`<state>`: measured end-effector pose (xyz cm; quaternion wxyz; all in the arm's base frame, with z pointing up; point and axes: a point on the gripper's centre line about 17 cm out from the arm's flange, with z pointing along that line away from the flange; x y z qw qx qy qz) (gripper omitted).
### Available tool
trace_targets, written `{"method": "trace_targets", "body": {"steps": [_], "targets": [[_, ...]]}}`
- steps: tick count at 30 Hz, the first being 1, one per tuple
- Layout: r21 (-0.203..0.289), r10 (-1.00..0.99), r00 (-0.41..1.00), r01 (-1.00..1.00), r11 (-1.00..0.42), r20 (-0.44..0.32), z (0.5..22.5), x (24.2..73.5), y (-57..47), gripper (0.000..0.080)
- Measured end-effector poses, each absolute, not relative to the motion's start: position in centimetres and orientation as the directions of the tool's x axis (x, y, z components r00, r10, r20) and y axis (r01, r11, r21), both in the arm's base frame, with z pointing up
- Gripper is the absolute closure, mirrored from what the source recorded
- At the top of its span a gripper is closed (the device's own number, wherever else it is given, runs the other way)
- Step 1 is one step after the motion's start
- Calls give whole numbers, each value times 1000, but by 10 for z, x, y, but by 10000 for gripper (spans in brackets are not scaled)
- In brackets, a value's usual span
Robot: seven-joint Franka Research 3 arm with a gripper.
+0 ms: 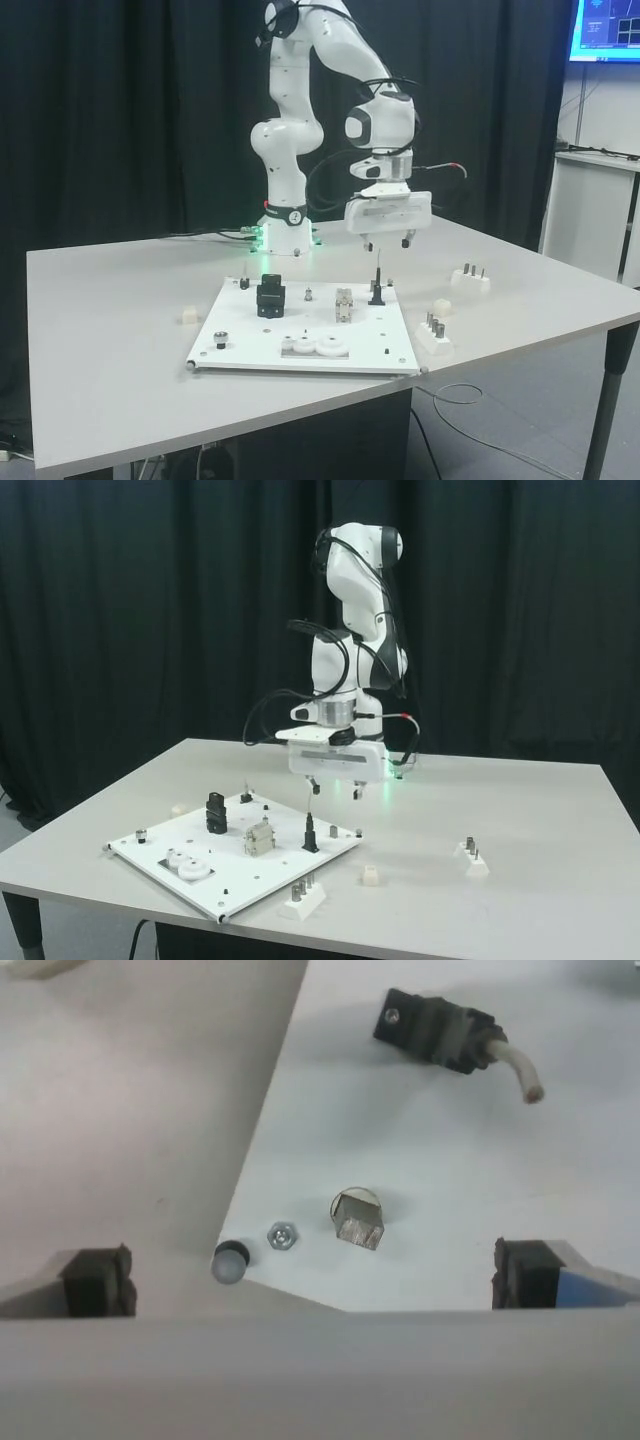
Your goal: Pick square peg 2.
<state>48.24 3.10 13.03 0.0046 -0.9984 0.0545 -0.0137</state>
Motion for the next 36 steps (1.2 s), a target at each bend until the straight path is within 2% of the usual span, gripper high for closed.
{"method": "trace_targets", "body": {"steps": [23, 36], "targets": [[-17, 162, 984, 164, -986, 75, 173, 498, 111, 3], [1, 273, 959, 274, -962, 79, 181, 503, 166, 3]]}}
